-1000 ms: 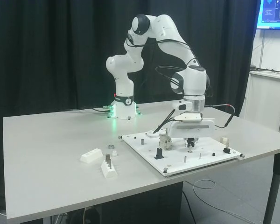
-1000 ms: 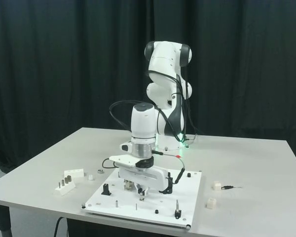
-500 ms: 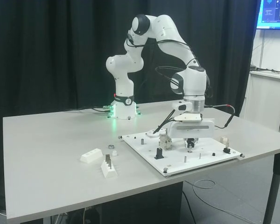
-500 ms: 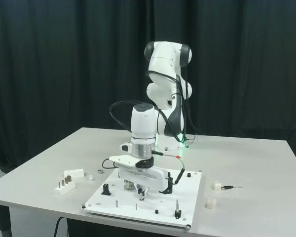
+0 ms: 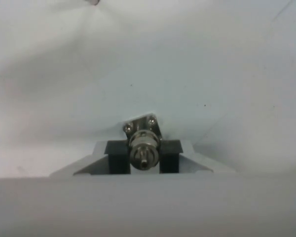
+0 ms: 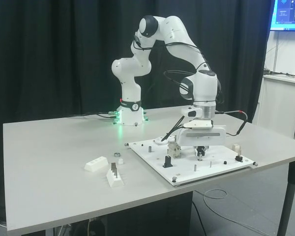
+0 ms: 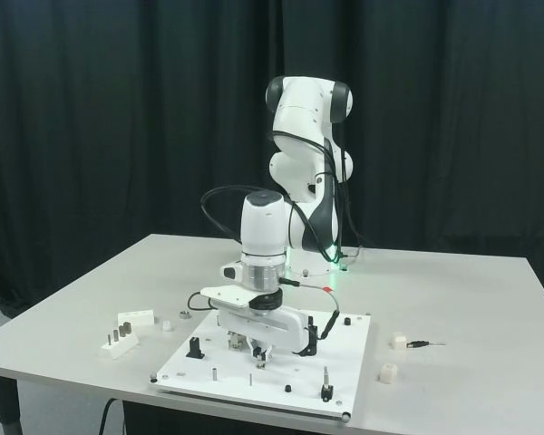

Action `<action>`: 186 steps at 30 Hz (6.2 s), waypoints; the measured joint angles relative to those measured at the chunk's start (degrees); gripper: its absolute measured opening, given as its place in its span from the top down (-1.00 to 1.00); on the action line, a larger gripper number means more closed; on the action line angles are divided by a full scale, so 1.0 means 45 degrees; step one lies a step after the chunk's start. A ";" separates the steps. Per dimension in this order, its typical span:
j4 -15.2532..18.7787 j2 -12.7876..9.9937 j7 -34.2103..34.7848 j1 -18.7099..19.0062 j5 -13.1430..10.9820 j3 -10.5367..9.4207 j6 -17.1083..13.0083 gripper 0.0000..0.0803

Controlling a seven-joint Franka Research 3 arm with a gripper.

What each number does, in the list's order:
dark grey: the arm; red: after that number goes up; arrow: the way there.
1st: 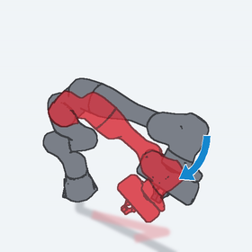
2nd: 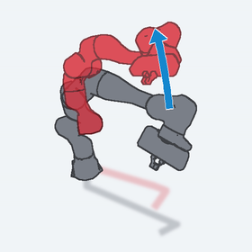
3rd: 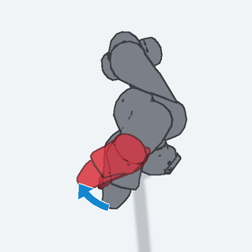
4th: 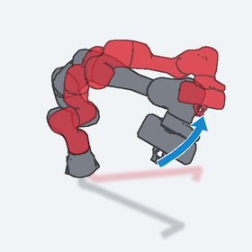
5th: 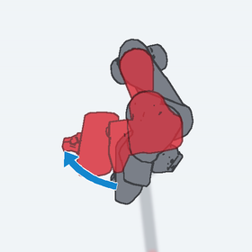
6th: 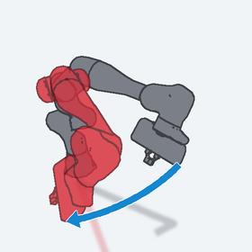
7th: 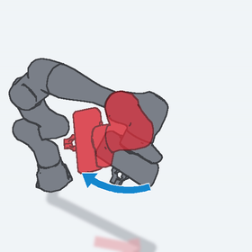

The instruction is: Insert BNC.

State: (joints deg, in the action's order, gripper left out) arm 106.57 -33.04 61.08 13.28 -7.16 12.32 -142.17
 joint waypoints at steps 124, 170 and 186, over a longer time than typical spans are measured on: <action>-0.0060 -0.0142 -0.3579 -0.0023 0.0004 -0.0009 -0.0047 0.69; -0.0080 -0.0213 -0.1962 -0.0111 -0.0780 -0.0007 -0.0085 0.69; -0.0094 -0.0215 -0.0197 -0.0109 -0.0782 -0.0008 -0.0063 0.69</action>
State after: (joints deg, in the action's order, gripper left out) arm 106.15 -34.01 60.20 12.79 -10.68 12.28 -142.45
